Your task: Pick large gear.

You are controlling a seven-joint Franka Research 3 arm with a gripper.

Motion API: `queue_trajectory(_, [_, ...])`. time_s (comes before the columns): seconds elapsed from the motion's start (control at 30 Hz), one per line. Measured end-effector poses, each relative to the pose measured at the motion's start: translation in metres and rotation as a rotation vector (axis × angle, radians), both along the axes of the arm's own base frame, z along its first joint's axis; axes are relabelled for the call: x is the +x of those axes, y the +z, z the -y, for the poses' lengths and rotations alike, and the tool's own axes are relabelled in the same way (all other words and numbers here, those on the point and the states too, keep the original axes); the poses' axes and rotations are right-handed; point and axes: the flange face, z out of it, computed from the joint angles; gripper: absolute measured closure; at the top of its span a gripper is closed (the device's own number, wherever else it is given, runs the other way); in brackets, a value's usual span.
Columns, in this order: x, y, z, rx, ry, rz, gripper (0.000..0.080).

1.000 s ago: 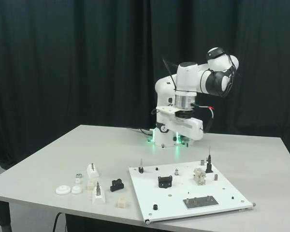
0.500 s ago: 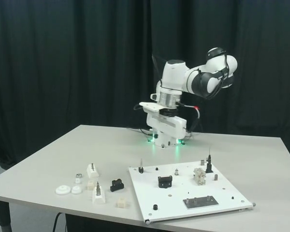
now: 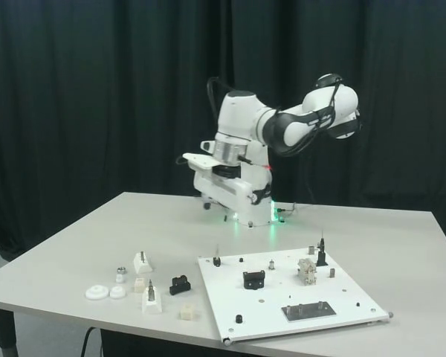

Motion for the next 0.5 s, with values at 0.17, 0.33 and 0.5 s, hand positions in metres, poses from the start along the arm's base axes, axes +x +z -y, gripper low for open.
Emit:
queue_trajectory(0.17, [0.004, -0.004, 0.028, -0.011, 0.003, -0.013, 0.0003])
queue_trajectory(0.33, [0.009, -0.012, 0.053, -0.015, 0.000, -0.030, 0.0003])
queue_trajectory(0.5, [0.014, -0.022, 0.074, -0.012, 0.002, -0.042, 0.0003])
